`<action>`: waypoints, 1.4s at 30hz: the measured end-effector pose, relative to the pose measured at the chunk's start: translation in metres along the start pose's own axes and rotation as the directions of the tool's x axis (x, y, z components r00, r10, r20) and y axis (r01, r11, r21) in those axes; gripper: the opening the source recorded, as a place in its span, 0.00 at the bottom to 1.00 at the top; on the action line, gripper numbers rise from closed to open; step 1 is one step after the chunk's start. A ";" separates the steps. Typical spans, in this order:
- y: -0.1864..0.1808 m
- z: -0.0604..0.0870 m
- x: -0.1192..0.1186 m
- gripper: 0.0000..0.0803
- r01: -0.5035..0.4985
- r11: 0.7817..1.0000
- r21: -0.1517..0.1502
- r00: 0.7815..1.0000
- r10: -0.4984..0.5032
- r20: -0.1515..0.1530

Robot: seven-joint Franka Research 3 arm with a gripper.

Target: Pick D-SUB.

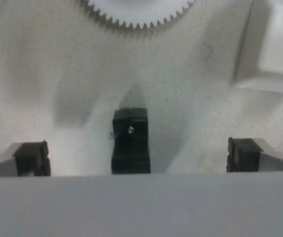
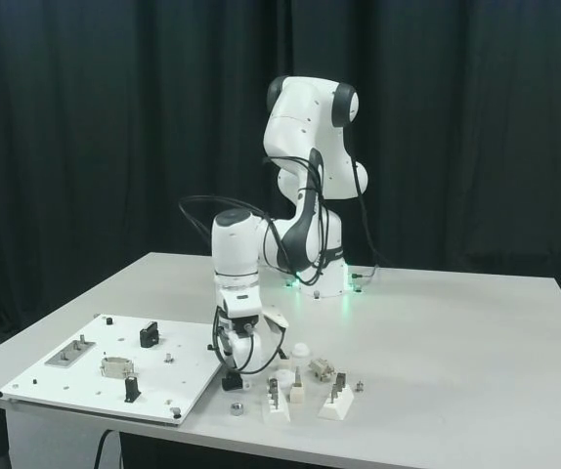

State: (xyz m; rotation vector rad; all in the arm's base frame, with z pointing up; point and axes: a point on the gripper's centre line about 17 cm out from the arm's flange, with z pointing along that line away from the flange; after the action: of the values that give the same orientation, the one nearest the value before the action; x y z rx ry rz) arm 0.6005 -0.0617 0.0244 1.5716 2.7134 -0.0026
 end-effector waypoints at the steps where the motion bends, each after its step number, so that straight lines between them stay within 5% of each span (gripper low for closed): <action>1: 0.001 0.000 0.000 1.00 0.006 1.000 -0.003 1.000 -0.006 0.004; 12: 0.004 0.001 -0.004 1.00 0.021 1.000 -0.011 1.000 -0.020 0.018; 13: 0.004 0.001 -0.004 0.68 0.021 1.000 -0.011 1.000 -0.020 0.019; 17: 0.003 0.001 -0.005 0.68 0.019 1.000 -0.010 1.000 -0.019 0.019; 18: 0.002 0.001 -0.005 0.48 0.018 1.000 -0.010 1.000 -0.018 0.019; 23: 0.001 0.001 -0.007 0.48 0.015 1.000 -0.008 1.000 -0.015 0.020; 24: 0.000 0.001 -0.008 0.28 0.015 1.000 -0.008 1.000 -0.014 0.021; 42: -0.003 -0.002 -0.009 0.19 -0.016 1.000 -0.005 1.000 0.016 0.016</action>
State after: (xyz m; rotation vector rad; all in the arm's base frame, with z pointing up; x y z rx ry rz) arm 0.6028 -0.0711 0.0267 1.5855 2.6863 -0.0094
